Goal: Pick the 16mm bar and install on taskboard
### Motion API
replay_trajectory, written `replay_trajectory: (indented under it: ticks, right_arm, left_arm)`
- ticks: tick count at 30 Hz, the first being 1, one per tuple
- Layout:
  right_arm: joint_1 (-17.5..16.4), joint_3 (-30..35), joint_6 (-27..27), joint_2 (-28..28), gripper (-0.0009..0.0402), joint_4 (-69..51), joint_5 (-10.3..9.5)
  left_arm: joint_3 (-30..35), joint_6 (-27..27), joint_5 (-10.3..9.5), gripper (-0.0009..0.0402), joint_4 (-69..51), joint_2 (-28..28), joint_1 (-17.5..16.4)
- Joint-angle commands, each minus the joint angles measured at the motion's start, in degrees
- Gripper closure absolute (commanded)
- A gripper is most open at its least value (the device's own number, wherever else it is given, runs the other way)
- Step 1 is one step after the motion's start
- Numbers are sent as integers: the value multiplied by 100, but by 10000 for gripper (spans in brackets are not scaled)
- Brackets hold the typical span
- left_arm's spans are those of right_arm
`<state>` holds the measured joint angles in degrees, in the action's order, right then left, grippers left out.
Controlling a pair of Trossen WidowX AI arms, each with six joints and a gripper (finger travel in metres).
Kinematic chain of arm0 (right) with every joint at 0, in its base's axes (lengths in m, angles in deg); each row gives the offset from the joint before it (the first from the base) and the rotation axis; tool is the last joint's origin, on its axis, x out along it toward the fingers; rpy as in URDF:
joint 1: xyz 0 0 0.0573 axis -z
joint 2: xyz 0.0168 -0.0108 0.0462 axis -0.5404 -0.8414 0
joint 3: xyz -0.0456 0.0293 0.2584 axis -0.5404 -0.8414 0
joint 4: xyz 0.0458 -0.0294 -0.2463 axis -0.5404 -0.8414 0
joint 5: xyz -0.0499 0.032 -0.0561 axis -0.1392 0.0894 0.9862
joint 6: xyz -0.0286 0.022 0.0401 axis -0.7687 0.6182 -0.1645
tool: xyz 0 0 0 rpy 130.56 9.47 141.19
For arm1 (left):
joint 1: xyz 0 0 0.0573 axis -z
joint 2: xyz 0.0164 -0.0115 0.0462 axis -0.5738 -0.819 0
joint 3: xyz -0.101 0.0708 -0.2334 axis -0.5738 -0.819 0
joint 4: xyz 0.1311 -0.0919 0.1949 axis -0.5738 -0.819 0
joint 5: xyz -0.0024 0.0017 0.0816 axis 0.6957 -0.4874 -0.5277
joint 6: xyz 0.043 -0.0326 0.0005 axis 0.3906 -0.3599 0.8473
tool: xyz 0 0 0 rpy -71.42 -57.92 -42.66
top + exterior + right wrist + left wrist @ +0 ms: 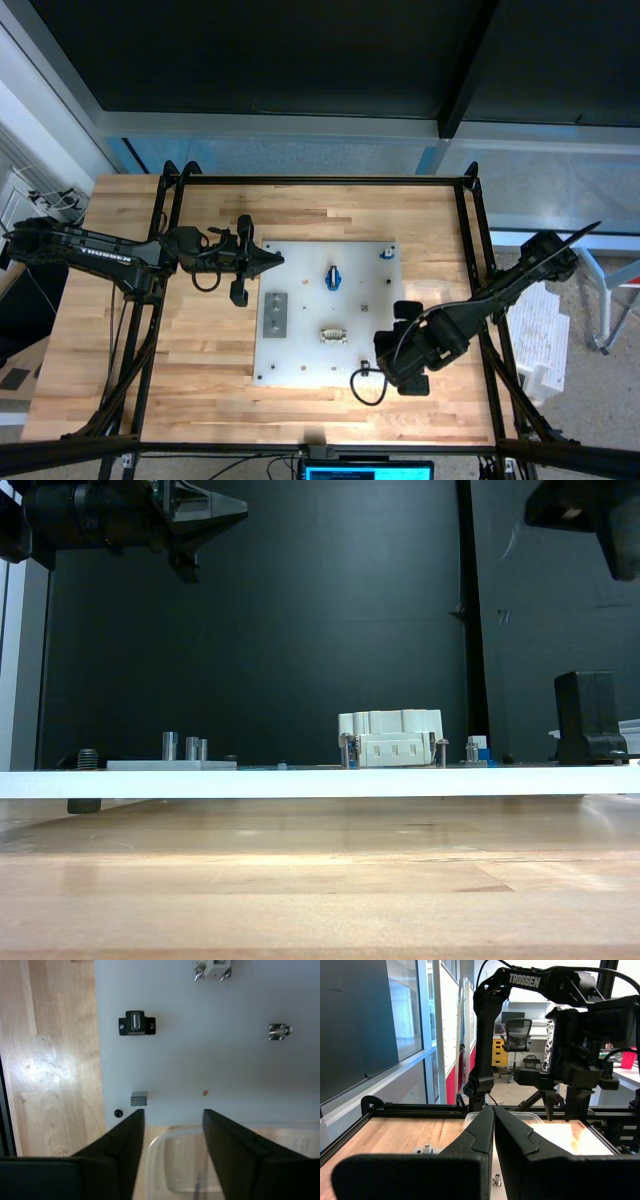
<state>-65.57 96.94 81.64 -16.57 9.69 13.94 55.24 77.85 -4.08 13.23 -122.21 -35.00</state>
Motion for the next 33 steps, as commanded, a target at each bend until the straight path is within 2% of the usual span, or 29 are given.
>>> replay_trajectory:
  ticks: [1,6,7,9,21,26,31,33]
  right_arm:
    - [262,0,-275,101,311,24,4]
    - [684,-2,-809,295,392,190,4]
    - [782,-2,-907,343,397,247,4]
    - [970,-4,-1121,444,387,367,7]
    - [2291,-125,-2461,1025,393,1580,2]
    - [2610,-450,-2769,1425,393,2417,-2]
    - [2813,-992,-2844,1928,393,3254,-70]
    - [2896,-1235,-2879,2109,393,3578,-247]
  left_arm:
    - [2,0,2,393,0,-2,0]
    - [2,0,2,393,0,-2,-2]
    - [2,0,2,393,0,-2,0]
    - [2,0,2,393,0,-2,-2]
    - [2,0,2,393,0,-2,0]
    - [2,0,2,393,0,-2,0]
    - [2,0,2,393,0,-2,-2]
    - [2,0,2,393,0,-2,-2]
